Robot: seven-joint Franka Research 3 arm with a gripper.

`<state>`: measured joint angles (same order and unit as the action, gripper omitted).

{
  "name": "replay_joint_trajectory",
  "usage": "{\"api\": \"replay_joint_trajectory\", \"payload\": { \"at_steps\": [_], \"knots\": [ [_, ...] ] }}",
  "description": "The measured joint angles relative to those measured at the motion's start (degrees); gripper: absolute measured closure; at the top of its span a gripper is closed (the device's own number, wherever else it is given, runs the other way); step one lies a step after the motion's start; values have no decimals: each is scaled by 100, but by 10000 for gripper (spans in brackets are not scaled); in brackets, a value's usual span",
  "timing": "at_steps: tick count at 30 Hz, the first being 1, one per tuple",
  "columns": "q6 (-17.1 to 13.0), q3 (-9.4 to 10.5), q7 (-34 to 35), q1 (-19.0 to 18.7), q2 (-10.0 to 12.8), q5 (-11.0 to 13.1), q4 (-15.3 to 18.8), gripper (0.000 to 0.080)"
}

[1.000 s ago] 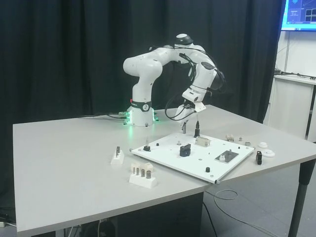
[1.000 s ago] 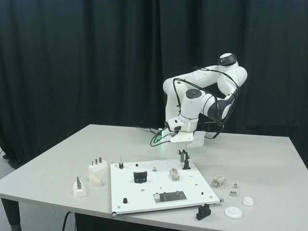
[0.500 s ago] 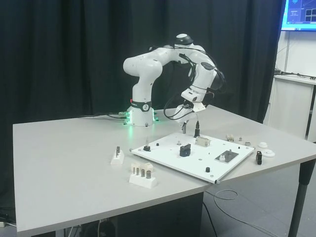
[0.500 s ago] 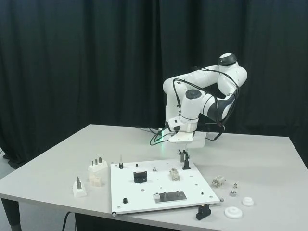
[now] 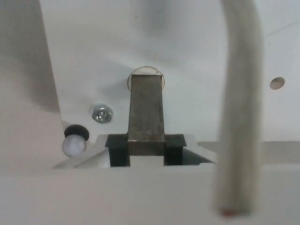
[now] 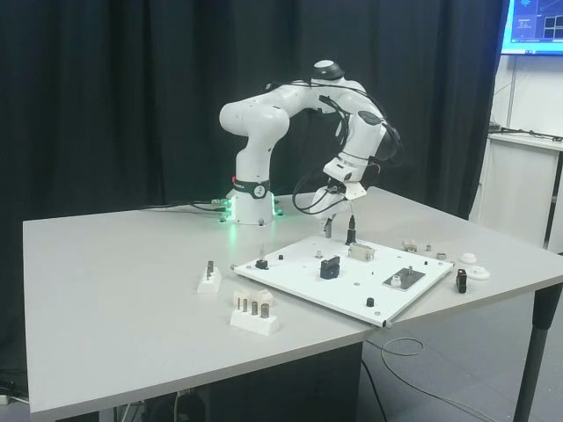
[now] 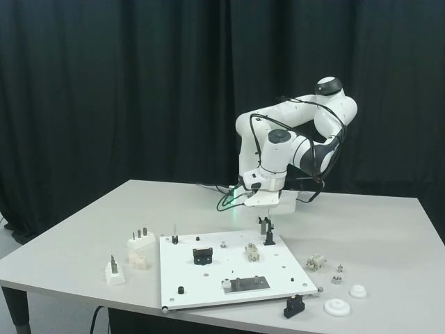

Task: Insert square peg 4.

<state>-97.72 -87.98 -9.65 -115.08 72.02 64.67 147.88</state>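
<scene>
My claw (image 5: 146, 152) pinches the square peg (image 5: 146, 110) upright over the white board's (image 6: 339, 281) far edge; its tip meets the hole, so seating remains, I judge.

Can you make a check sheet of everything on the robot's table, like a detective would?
Surface: grey table with a white board lying flat on it.
Job's things: square peg held upright over a round spot on the board.
Clutter: white peg stands beside the board, each with pegs standing in it; black clamp and white discs off the board; small black and grey fixtures on the board.
End effector: shut on the square peg, above the board's far edge.
Cables: black cables looping along the arm; a grey cable hanging below the table.
Surroundings: black curtain; a screen high up in the first room view.
</scene>
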Motion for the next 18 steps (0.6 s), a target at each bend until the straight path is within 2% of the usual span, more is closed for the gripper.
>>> {"api": "replay_joint_trajectory", "payload": {
  "at_steps": [11, 12, 16, 17, 18],
  "knots": [
    [54, 7, -36, 16, -6, 4, -9, 651],
    [60, 7, -36, 19, -6, 4, -10, 321],
    [81, 7, -36, 42, -6, 4, -13, 321],
    [86, 7, -36, 49, -6, 4, -14, 74],
    [91, 6, -36, 58, -6, 4, -15, 74]
  ]
}}
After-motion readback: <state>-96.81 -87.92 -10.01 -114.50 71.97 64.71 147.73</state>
